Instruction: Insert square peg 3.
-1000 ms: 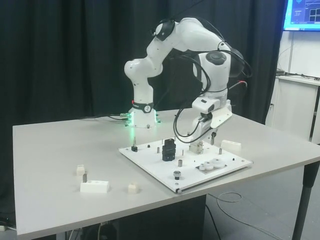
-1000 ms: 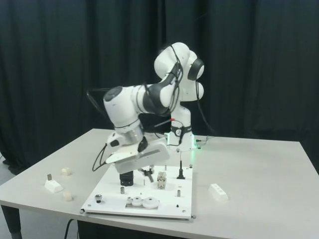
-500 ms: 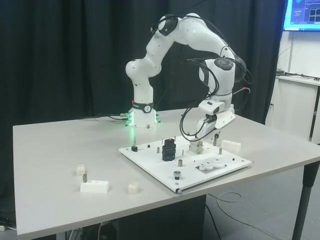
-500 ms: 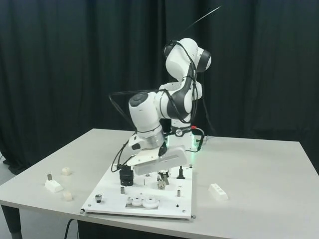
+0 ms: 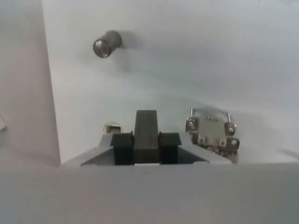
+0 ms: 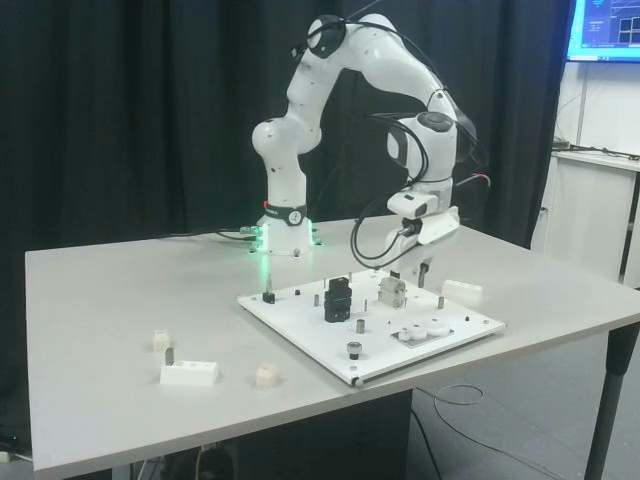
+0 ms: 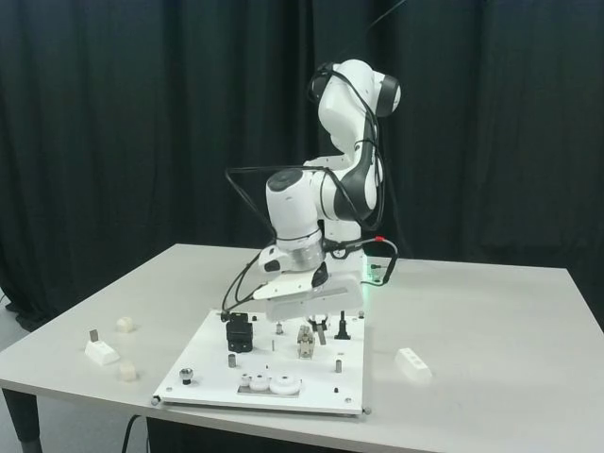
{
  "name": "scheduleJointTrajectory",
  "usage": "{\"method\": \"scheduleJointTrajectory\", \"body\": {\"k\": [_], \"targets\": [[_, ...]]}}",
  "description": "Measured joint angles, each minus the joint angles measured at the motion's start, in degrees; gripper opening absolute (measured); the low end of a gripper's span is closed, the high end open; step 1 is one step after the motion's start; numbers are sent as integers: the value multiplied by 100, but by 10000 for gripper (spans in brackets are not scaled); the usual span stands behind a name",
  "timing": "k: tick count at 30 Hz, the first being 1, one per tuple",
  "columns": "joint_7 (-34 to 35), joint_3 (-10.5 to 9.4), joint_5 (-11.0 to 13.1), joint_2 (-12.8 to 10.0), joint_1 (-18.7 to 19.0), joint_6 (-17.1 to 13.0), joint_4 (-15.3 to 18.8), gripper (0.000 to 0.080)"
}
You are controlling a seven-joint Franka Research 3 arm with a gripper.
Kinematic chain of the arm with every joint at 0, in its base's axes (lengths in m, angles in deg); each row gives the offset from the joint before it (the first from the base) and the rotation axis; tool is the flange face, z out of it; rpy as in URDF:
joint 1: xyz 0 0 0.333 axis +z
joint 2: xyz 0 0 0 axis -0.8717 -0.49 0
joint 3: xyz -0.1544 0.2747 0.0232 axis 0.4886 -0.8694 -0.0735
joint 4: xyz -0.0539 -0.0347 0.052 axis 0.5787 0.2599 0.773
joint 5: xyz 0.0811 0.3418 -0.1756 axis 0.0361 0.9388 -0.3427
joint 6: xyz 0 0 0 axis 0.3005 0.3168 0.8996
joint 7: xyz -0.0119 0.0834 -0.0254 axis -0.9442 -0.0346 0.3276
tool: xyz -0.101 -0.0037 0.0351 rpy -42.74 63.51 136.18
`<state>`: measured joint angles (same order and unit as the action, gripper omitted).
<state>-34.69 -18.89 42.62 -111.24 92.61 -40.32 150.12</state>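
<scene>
Wrist view: my gripper [image 5: 146, 122] is clamped on the square peg [image 5: 145, 128] (black), insertion not yet done.

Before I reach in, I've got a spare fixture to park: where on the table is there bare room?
Bare grey table lies between the white assembly board and the small white blocks, and, in the second room view, beyond the white block at the board's other side. The board is crowded with pegs, gears and the claw.

The dark square-section peg [image 5: 145, 135] stands upright, clamped between the black fingertips, above the white board [image 5: 187, 56].
</scene>
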Motion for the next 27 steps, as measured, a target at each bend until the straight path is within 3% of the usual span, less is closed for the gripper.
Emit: {"method": "scheduleJointTrajectory", "body": {"k": [13,27], "targets": [[171,-148,-14,500,162,-956,970,112],[440,-240,-14,667,414,-1680,1517,112]]}}
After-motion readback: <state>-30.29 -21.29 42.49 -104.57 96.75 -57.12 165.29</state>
